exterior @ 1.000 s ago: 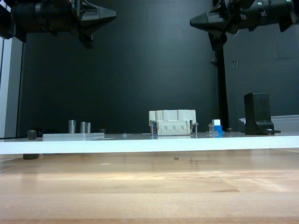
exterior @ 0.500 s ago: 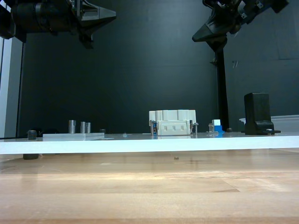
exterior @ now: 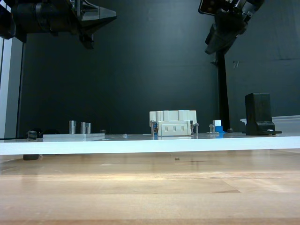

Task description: Pick the 16mm bar from the taskboard and place it in the container

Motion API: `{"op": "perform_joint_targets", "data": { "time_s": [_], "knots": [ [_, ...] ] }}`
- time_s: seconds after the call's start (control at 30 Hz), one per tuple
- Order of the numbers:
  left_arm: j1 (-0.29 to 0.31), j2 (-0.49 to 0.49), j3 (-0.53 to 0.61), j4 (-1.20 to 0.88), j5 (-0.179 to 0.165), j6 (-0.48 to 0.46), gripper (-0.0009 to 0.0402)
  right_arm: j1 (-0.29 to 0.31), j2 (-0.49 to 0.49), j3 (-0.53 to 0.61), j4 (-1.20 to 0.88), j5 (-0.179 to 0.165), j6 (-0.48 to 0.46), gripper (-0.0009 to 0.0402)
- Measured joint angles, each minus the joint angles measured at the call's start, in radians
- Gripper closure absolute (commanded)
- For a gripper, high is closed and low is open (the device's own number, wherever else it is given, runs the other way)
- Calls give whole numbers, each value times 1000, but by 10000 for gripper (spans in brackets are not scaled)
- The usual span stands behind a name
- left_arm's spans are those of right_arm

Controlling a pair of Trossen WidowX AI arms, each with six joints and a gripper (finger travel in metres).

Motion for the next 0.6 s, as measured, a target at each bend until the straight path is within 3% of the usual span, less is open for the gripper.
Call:
{"op": "perform_joint_targets", "data": {
  "time_s": [0.5,0.6],
  "knots": [
    [0,0,0,0,0,0,393,46,31,44,-191,5,61,393],
    [0,0,0,0,0,0,393,63,31,52,-229,29,70,393]
  ]
}}
